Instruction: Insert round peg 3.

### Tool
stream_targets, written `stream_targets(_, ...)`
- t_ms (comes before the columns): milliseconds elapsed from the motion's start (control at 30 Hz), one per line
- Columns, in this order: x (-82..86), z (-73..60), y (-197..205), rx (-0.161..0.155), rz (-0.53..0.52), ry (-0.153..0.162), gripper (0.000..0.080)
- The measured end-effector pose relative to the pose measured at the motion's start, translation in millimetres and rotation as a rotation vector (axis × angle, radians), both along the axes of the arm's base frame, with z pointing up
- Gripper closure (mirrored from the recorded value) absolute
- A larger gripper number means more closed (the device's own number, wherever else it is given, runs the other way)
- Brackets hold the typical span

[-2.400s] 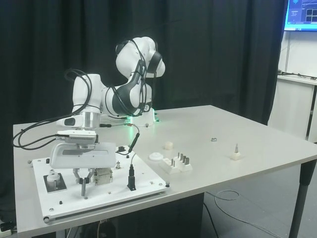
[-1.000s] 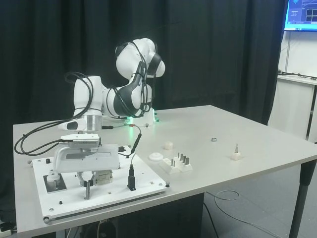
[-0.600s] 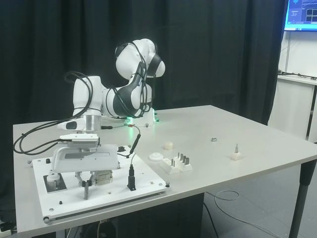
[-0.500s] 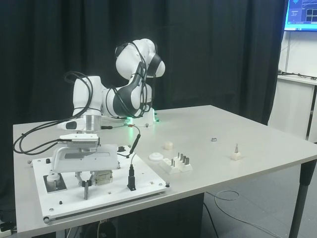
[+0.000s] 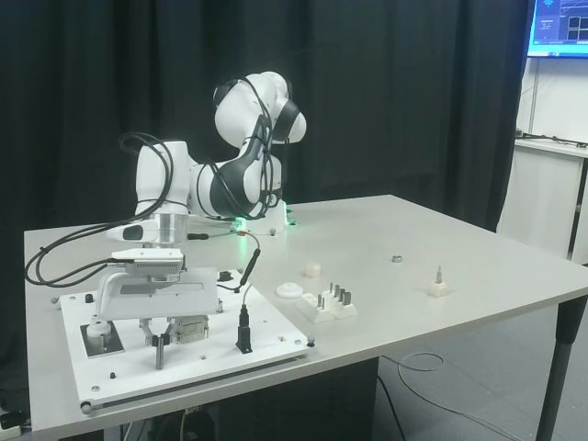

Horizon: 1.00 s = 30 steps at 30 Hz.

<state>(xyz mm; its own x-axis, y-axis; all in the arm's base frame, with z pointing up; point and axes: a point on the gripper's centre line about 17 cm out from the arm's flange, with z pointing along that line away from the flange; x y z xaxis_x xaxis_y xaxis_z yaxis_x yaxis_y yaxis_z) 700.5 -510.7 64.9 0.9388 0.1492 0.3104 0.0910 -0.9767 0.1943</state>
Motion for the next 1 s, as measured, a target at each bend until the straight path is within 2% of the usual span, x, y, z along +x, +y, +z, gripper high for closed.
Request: stream_targets(1000,-2.5,1.1,1.2,0.0,0.015,0.022,0.0694)
